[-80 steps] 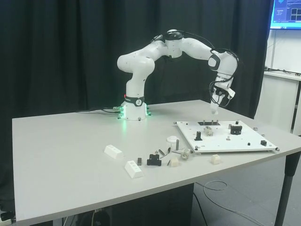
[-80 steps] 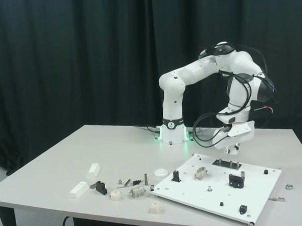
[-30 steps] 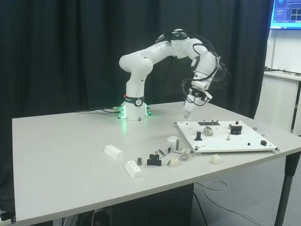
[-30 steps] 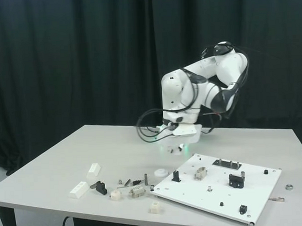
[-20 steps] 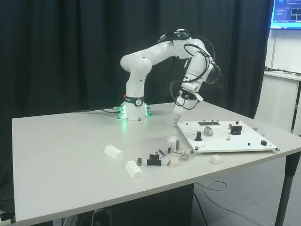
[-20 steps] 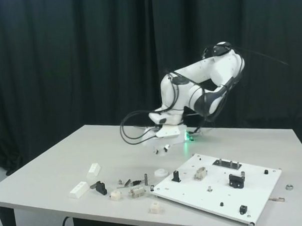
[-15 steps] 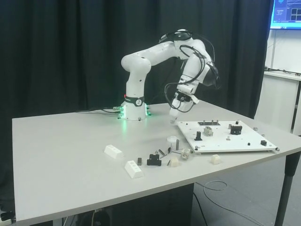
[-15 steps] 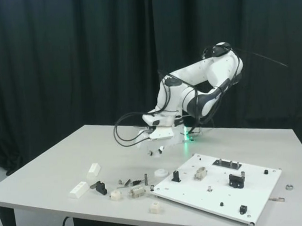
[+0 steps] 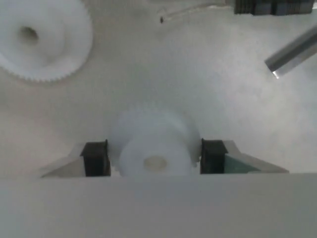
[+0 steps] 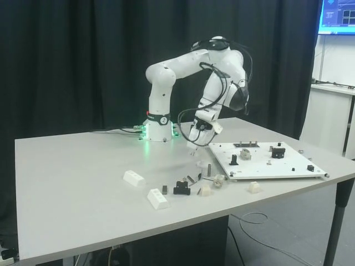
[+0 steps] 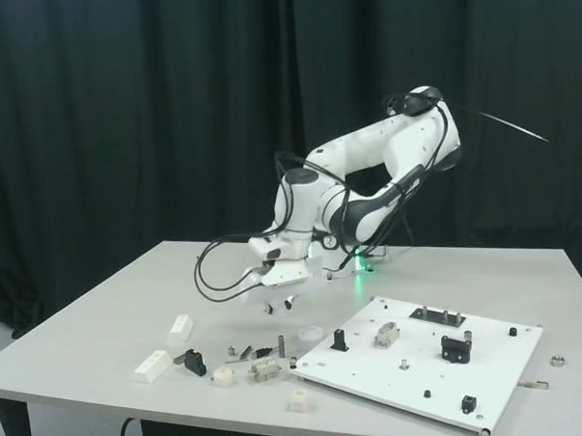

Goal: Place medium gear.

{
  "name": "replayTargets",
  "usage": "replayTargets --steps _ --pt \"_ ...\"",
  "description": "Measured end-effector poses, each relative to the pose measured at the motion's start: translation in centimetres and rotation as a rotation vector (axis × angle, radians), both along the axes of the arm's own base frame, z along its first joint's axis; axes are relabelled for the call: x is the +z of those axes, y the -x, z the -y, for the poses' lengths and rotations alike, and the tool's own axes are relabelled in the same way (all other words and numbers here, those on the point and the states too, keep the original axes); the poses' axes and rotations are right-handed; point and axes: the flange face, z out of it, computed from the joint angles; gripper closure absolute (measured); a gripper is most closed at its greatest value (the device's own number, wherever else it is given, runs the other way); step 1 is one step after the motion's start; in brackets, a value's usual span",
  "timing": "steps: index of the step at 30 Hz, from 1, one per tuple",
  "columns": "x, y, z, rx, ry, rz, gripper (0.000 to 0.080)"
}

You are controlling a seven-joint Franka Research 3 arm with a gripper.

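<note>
Mostly plastic and painted surfaces, little shine anywhere.

The white gear (image 9: 154, 148) between the black fingertips (image 9: 95, 157) looks like smooth matt plastic, as does the larger toothed white gear (image 9: 42, 39) lying on the grey table (image 10: 72, 183), whose top is matt and faintly speckled. A rod (image 9: 292, 52) nearby has a brushed metal sheen. The arm (image 11: 366, 171) has glossy white shells. Black cloth curtains (image 11: 122, 119) hang in soft folds.

White medium gear (image 9: 155, 148) clamped between the tool's (image 9: 154, 157) black pads, above the table.
</note>
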Motion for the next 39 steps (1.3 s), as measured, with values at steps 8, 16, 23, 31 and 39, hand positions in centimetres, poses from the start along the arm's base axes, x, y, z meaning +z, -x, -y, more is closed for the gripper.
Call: replayTargets --steps 8,16,23,31,39 --pt "-2.2 0.4 1.2 -0.014 -0.042 -0.004 0.0406" --pt "-3.9 0.7 1.7 -0.016 -0.059 -0.01 0.0406" --pt "-4.7 0.9 1.7 -0.015 -0.063 -0.015 0.0406" --pt "-4.9 0.9 1.7 -0.016 -0.063 -0.01 0.0406" --pt "-4.5 0.7 1.8 -0.014 -0.054 0.003 0.0146"
